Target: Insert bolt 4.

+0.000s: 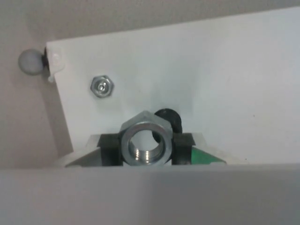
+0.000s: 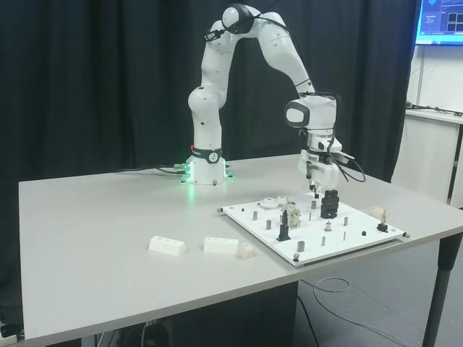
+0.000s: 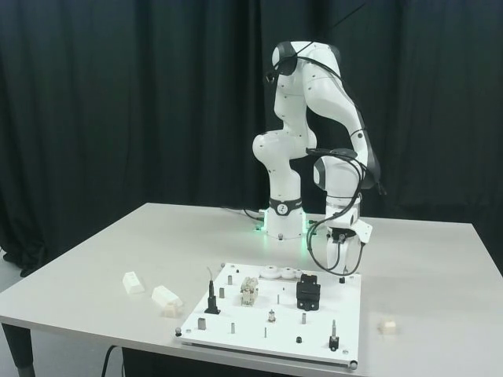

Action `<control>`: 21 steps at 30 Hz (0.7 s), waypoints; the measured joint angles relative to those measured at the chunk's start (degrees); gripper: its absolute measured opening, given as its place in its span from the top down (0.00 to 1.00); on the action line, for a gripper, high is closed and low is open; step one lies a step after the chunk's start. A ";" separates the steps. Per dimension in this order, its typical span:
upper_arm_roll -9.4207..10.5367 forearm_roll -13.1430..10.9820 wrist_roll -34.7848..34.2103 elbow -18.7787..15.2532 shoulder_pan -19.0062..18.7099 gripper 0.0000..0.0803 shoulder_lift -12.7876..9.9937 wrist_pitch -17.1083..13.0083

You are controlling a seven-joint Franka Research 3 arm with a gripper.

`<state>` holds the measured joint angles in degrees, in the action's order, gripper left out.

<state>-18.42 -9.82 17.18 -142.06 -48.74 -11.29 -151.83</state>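
Observation:
In the wrist view my gripper (image 1: 144,146) is shut on a grey threaded hex nut (image 1: 129,137), held between the black pads (image 1: 108,151). Its bore faces the camera. Just past the nut, a black round spot (image 1: 167,114) shows on the white board (image 1: 225,70). A small grey hex bolt head (image 1: 101,86) sits in the board nearby. In the room views the gripper (image 2: 315,186) (image 3: 343,272) hangs a little above the back edge of the board (image 2: 253,217) (image 3: 244,326), on the side toward the arm's base.
The board carries several pegs and parts, including a black block (image 2: 330,204) (image 3: 308,292) close to the gripper. A grey ball (image 1: 30,61) sits at a board corner. Two white blocks (image 2: 166,246) (image 3: 167,297) lie on the grey table beside the board.

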 joint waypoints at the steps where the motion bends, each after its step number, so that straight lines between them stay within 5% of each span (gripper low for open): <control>1: 0.04 0.00 0.00 0.00 0.01 0.72 -0.04 -0.08; 21: 2.01 -0.13 -0.01 0.06 0.88 0.72 -0.66 -0.98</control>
<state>-16.41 -9.95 17.16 -142.00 -47.86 -11.95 -152.80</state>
